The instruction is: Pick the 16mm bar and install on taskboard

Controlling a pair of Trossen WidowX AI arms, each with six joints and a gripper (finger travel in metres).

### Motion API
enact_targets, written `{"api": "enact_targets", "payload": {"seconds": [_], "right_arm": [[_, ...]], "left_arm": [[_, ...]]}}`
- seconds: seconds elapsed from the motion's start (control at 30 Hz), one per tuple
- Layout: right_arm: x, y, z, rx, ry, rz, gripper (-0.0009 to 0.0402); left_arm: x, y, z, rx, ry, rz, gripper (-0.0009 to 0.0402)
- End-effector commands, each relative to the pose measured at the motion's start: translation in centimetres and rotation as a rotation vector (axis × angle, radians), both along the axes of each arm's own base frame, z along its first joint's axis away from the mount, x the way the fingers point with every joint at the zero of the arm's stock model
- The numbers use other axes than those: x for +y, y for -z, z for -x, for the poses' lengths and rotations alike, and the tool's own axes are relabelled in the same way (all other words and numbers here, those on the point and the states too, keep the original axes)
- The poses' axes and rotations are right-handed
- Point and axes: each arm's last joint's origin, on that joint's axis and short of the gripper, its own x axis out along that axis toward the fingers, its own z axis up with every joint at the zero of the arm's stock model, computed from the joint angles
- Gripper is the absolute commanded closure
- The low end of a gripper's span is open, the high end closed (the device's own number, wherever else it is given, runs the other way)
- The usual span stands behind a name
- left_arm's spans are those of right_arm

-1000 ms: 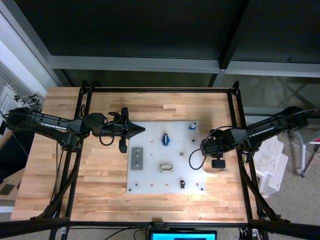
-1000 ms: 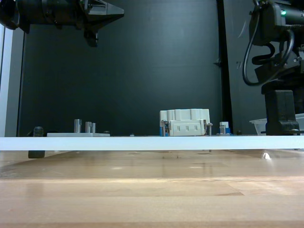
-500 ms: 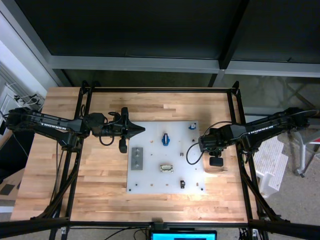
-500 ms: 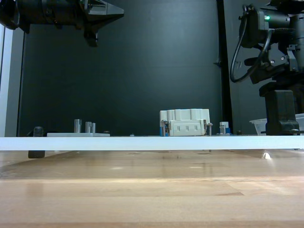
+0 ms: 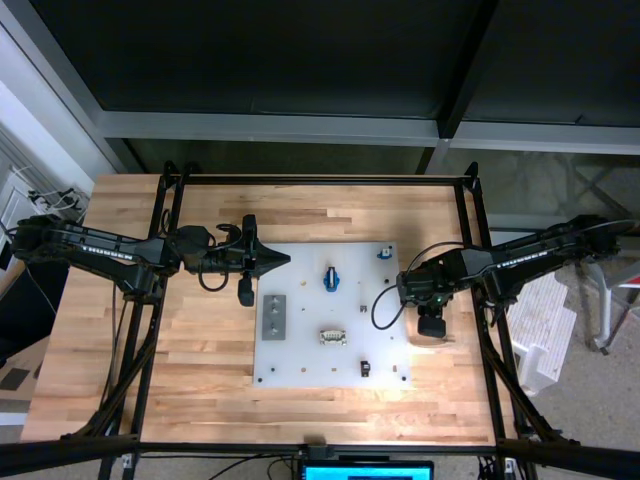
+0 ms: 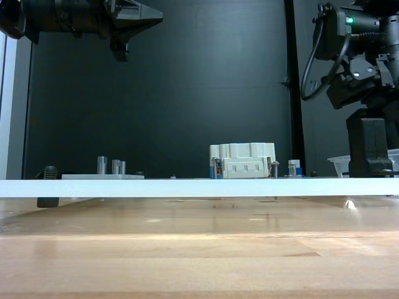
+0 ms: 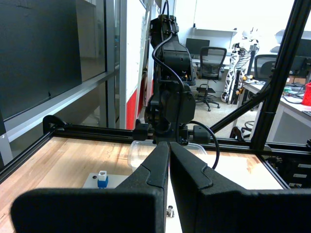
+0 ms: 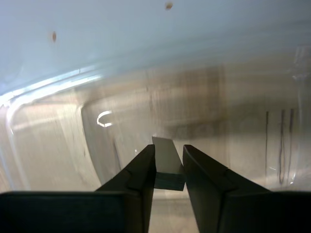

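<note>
The 16mm bar, a short grey metal piece, sits between my right gripper's fingers, which are shut on it above the floor of a clear plastic tray. In the high view the right gripper points down into that tray, just off the right edge of the white taskboard. The low view shows the right gripper reaching down to board height. My left gripper hovers shut and holding nothing, high over the board's far left corner. Its fingers meet in the left wrist view.
A grey block with upright pegs sits at the board's left. A white connector, a blue part and a small blue-topped piece also stand on the board. Black frame rails border the wooden table.
The right arm's wrist and elbow have shifted slightly left and toward the far side, while its gripper stays down in the tray. The left arm has not moved.
</note>
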Motion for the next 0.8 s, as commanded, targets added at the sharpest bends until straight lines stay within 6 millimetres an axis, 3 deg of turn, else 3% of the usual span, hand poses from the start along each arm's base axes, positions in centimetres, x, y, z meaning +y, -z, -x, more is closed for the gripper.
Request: {"api": "enact_targets", "payload": {"seconds": [0.03, 0.17, 0.3, 0.8], "right_arm": [[0.1, -0.3, -0.2, -0.009, 0.024, -0.003, 0.0261], [0.3, -0.3, -0.4, -0.014, 0.049, 0.024, 0.0234], [0.7, -0.2, -0.7, -0.011, 0.047, 0.020, 0.0234], [1.2, -0.1, -1.4, -0.020, 0.055, 0.037, 0.0287]], "left_arm": [[0.0, 0.0, 0.0, 0.000, 0.000, 0.000, 0.0392], [0.0, 0.0, 0.0, 0.000, -0.001, 0.000, 0.0393], [0.0, 0.0, 0.0, 0.000, 0.000, 0.000, 0.0393], [0.0, 0.0, 0.0, 0.000, 0.000, 0.000, 0.0393]]}}
